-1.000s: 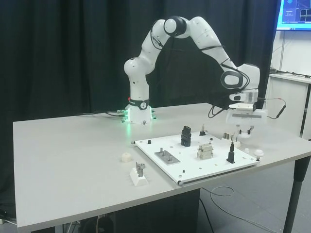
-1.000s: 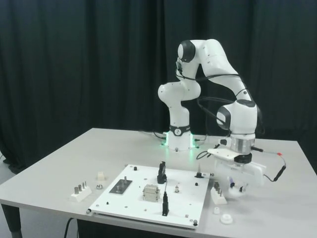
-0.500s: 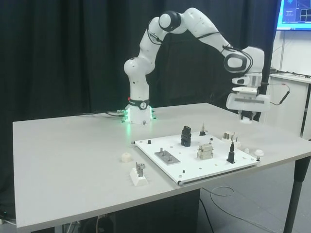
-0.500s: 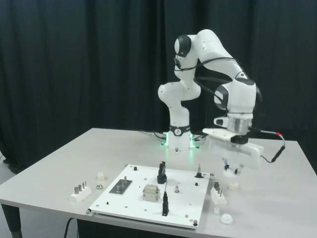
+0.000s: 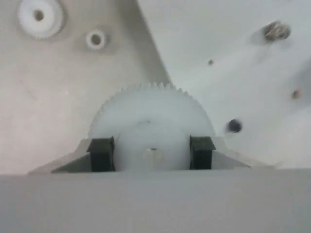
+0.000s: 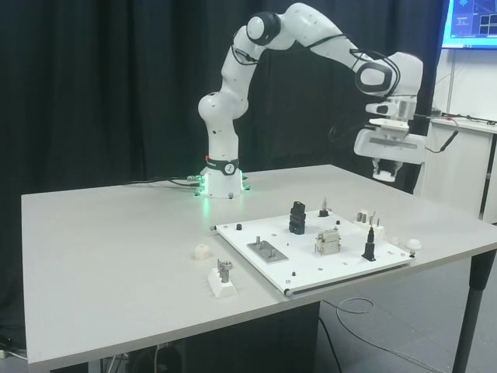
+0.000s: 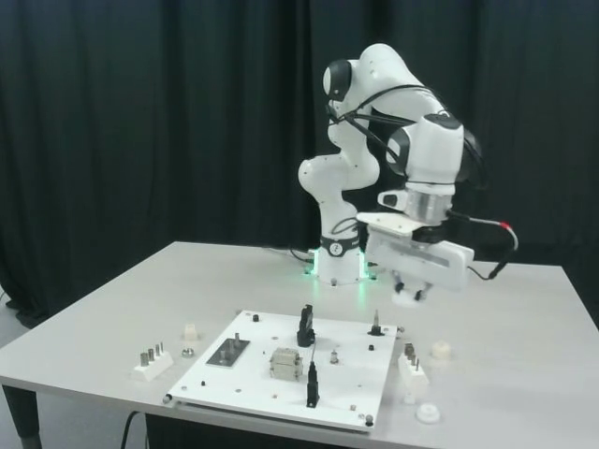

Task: Insert large gear.

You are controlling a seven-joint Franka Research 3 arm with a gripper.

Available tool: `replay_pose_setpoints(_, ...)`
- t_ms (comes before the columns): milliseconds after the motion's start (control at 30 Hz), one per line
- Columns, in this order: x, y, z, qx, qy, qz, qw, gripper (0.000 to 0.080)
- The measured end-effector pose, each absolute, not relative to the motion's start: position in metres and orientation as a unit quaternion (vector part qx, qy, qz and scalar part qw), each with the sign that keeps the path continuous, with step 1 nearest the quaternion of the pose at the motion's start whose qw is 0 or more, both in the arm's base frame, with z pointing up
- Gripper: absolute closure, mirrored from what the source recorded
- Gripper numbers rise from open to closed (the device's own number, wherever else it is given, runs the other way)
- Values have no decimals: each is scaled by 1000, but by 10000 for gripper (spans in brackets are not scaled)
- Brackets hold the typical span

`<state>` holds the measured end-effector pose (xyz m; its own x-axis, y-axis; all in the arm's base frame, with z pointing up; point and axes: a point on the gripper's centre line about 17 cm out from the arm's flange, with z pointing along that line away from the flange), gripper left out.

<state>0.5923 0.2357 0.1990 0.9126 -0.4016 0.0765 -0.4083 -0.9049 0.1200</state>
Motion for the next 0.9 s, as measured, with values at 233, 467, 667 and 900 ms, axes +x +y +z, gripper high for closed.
replay_pose_setpoints(233,604,197,212,981,-173,27,81,473)
replay_pose_setpoints(467,617,153,218,984,-155,25,87,473)
replay_pose_setpoints(667,624,113,217,986,-141,16,89,473)
replay_pose_setpoints(900,626,71,211,989,-117,1,85,473)
